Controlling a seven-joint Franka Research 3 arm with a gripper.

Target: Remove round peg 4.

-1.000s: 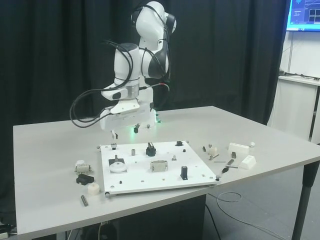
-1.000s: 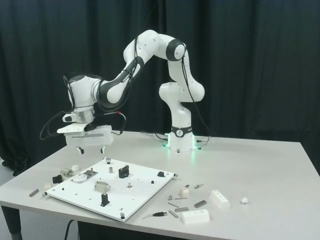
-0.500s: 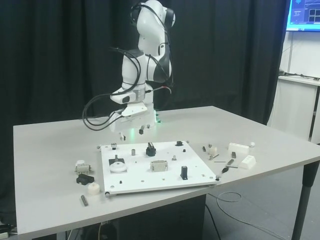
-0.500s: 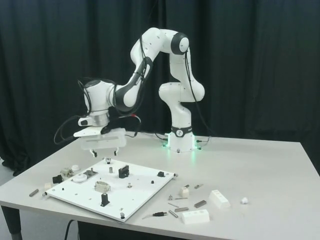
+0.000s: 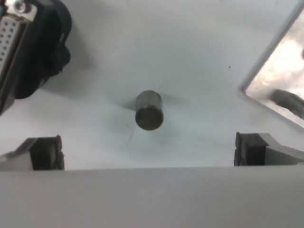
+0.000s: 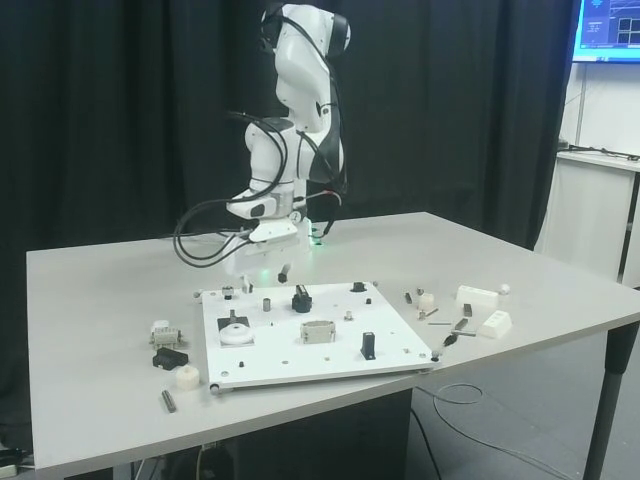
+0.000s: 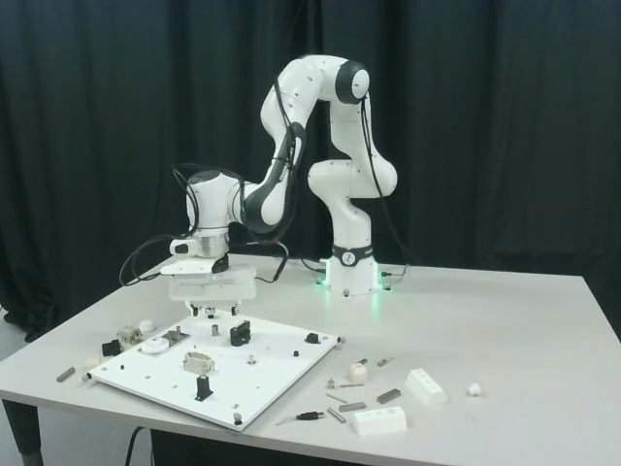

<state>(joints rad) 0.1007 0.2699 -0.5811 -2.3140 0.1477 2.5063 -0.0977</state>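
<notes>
In the wrist view we're looking straight down at a short dark round peg standing upright on the white board, and it's sitting between the two black fingertips with open space on both sides. So the gripper is spread wide and not touching anything. Off to one side we're seeing the edge of the board and a bit of grey table past it, plus a black connector block at the corner.

In the first room view we're seeing the white arm bending down over the back left part of the white board, with the gripper hanging just above it. The peg is standing on the board near that spot, close to a black block. Loose parts are lying on the table on both sides of the board.

In the second room view the gripper is hovering low over the far corner of the board, right by the small peg and the black block. White blocks are lying near the front table edge.
</notes>
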